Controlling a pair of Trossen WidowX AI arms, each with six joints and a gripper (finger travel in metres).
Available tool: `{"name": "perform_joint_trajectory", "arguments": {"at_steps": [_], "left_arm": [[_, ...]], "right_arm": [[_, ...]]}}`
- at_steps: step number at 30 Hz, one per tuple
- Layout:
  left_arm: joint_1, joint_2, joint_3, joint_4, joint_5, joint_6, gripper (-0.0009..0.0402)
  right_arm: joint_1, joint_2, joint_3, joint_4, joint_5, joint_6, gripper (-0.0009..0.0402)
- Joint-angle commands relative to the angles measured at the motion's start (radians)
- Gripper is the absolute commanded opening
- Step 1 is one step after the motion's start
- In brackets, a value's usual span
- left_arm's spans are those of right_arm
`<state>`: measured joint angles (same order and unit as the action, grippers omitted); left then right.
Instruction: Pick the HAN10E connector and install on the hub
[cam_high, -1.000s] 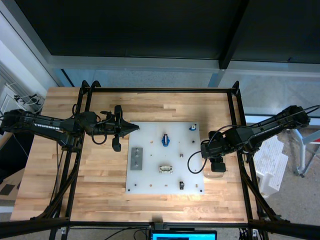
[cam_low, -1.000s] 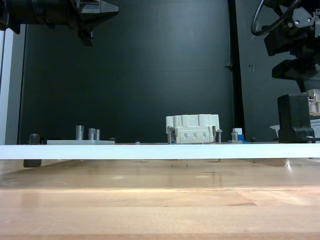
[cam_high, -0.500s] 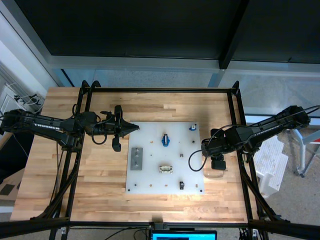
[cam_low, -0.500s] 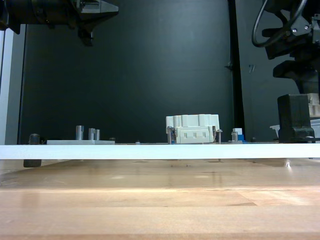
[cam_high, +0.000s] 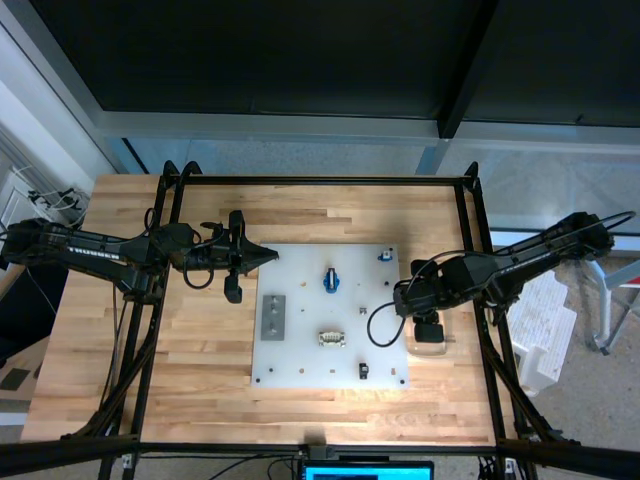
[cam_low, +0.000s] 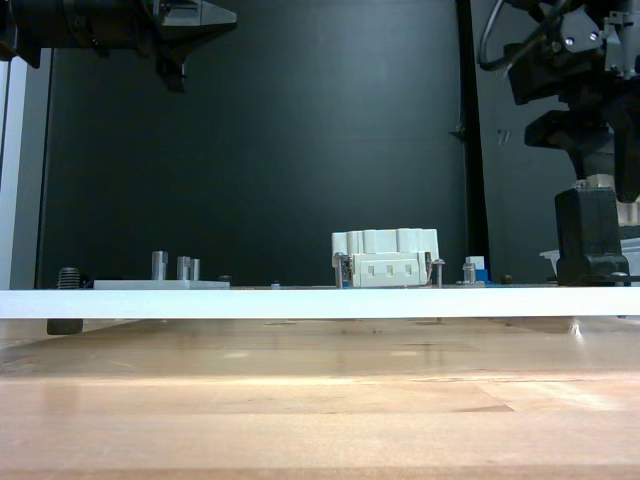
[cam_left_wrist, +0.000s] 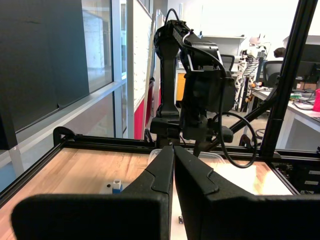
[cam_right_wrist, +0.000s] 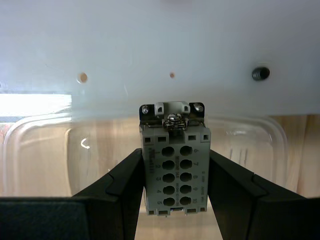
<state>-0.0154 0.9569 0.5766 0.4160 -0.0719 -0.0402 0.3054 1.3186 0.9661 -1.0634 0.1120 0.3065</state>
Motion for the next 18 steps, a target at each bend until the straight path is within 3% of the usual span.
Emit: {"name": "perform_joint_trajectory", "arguments": {"at_steps": [1,18], "left_arm": [[0.0,0.0,0.0,0.0,0.0,0.0,0.0],[0.0,0.0,0.0,0.0,0.0,0.0,0.0]], "right_arm": [[0.0,0.028,0.022,0.0,0.0,-0.009,0.0008],[0.003,0.176,0.153,0.01,0.0,-0.01,0.0018]]}}
